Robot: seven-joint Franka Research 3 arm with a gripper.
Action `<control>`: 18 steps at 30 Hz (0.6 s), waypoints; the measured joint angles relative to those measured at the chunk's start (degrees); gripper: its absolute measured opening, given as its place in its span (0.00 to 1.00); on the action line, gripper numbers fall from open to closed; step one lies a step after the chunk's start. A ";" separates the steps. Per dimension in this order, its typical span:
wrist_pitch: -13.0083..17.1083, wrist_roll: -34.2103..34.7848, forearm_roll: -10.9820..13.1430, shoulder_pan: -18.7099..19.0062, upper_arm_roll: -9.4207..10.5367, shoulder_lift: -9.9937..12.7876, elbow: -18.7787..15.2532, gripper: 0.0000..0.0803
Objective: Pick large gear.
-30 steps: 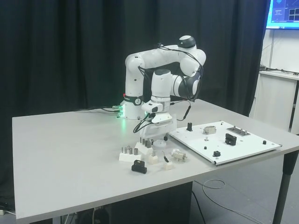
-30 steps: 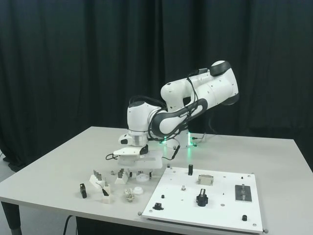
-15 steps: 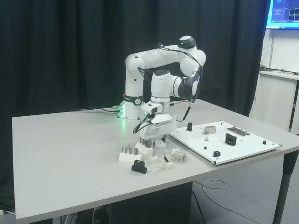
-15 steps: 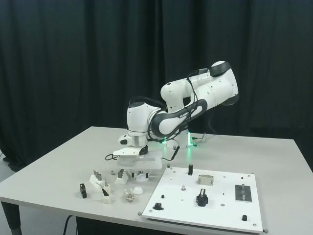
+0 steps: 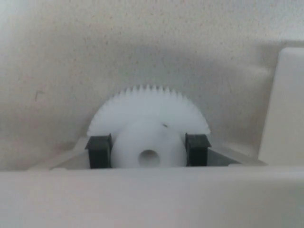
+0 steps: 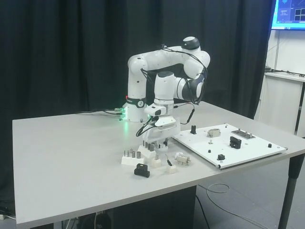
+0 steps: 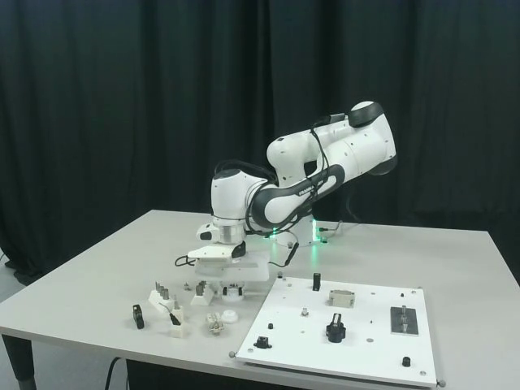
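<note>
The large gear (image 5: 149, 111) is white and toothed, with a raised hub and a centre hole, and lies flat on the grey table. In the wrist view my gripper (image 5: 148, 151) straddles the hub, and its black pads (image 5: 99, 151) press against both sides of it. From the first room view the gripper (image 6: 159, 141) is low over the cluster of small parts, and its body hides the gear. The second room view has the gripper (image 7: 231, 284) just left of the white board, down at table level.
A white assembly board (image 6: 248, 148) with black and grey fittings lies to one side of the gripper. White holders with grey pegs (image 6: 130, 156), a black part (image 6: 141, 170) and other small white pieces (image 6: 180, 159) stand close around it. The arm's base (image 6: 133, 107) is behind.
The gripper has come down onto the gear. A second ago the gear showed below the fingers in the first room view; now the gripper covers it.
</note>
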 joint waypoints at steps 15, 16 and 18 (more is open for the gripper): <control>-0.33 0.68 -0.14 0.13 -2.04 -0.04 0.53 0.41; -0.43 0.73 -0.18 0.16 -2.25 -0.05 0.58 0.41; -0.76 0.89 -0.34 0.23 -2.73 -0.06 0.69 0.41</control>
